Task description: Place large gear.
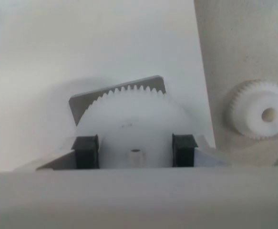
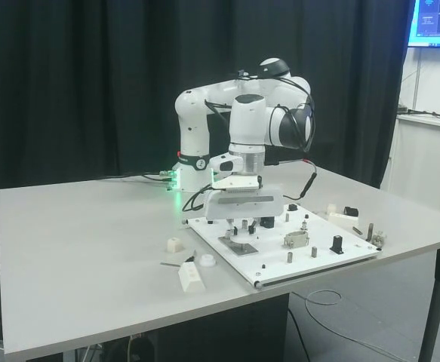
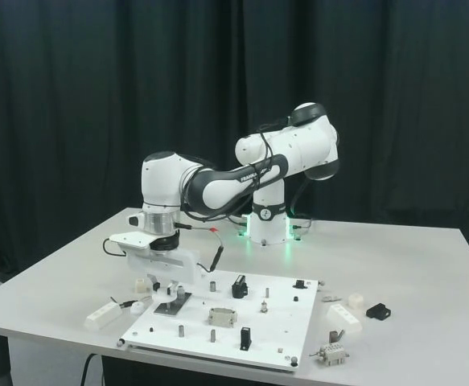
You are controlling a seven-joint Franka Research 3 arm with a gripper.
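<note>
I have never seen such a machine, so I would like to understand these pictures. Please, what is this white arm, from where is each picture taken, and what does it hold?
The machine is a white robot arm bolted on a grey table. At its tip is the end effector, two black fingers that pinch things.

Two pictures come from cameras standing in the room, each seeing the arm from a different side. The third comes from a camera on the arm's wrist, looking down past the fingers.

In the wrist picture the fingers are shut on the hub of a large gear, a white toothed wheel. Below it lies a small grey plate. Off to one side, a smaller white gear rests on the grey table.

A white board on the table carries pegs and small parts. The end effector hangs low over it. Other small pieces lie loose around the board.
</note>
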